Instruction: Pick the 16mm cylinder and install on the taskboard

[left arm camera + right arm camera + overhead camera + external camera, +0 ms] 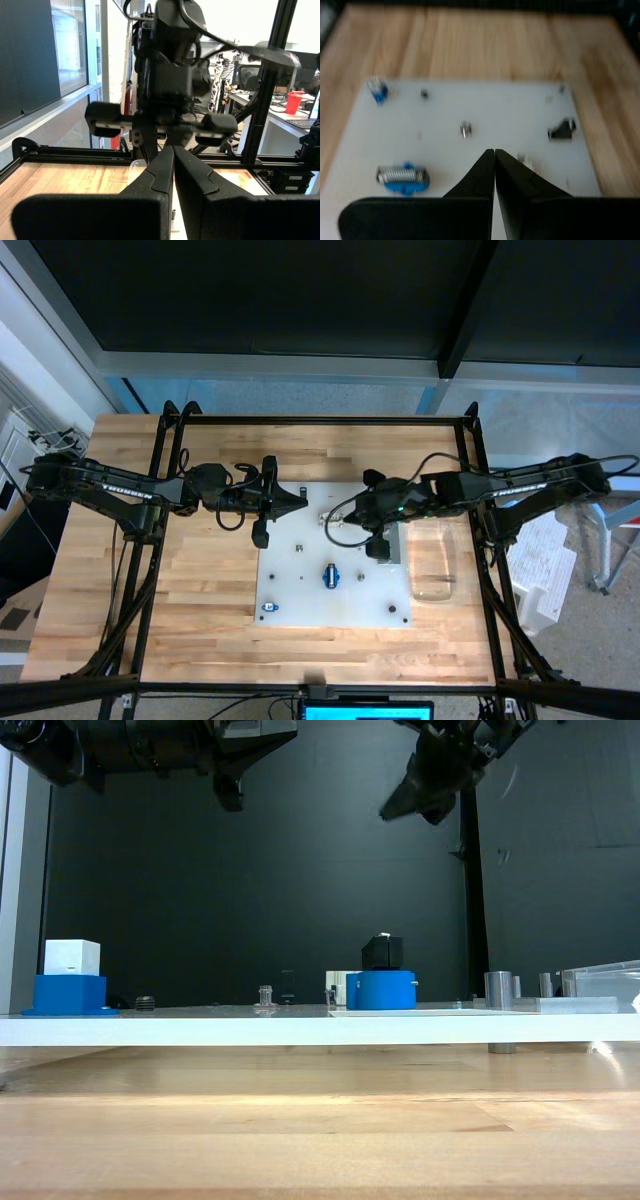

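— Two claws, both pinched tight, tip against tip.
— Where's the cylinder (465, 129)?
— On the taskboard (510, 107), just ahead of my right claw (494, 152), apart from it. Blue fitting (402, 179) lies off to that claw's side.
— And your left claw (173, 150)?
— Raised over the taskboard's edge, pointing at my right claw.

This is a robotics lab. A wooden bench (200, 580) stands inside a black metal frame (320, 421). Two robot arms reach in from the bench's left and right edges. The left gripper (173, 150) and right gripper (494, 152) hang over a white plate (300, 590) of small fittings on the bench, fingers pressed together. Beyond the bench is a desk (280, 117) with a red cup (295, 102). A screen (367, 710) glows at the bench's near edge.
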{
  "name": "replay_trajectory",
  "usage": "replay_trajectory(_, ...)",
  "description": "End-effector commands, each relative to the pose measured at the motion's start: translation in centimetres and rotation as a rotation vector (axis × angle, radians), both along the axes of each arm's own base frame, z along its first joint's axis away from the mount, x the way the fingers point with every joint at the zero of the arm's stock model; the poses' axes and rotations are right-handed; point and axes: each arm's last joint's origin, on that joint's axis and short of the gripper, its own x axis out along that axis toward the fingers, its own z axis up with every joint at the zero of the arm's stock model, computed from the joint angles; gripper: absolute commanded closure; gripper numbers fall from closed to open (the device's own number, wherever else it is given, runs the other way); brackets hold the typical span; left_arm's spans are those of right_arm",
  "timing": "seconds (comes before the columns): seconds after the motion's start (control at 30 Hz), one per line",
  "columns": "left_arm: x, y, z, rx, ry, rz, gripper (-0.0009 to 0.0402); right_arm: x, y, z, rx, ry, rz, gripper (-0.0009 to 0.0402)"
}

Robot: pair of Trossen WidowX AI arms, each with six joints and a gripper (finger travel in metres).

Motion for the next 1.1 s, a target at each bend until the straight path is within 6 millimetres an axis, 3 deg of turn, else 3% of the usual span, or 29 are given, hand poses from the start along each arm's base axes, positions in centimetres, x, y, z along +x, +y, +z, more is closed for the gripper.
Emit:
replay_trajectory(0.03, 0.0, 0.0, 0.0, 0.0, -0.001, 0.0, 0.0393, -0.6, -0.6, 0.4, 0.037, -0.145, 0.01, 0.0387)
replay_trajectory(0.43, 0.0, 0.0, 0.0, 0.0, -0.001, 0.0, 0.0393, -4.1, -1.3, 1.2, 0.045, -0.525, -0.007, 0.0393)
replay_trajectory(0.73, 0.0, 0.0, 0.0, 0.0, -0.001, 0.0, 0.0393, -5.9, -1.4, -0.2, 0.036, -0.596, -0.018, 0.0393)
replay_trajectory(1.1, 0.0, 0.0, 0.0, 0.0, -0.001, 0.0, 0.0393, -6.4, -1.5, -1.1, 0.057, -0.621, -0.023, 0.0393)
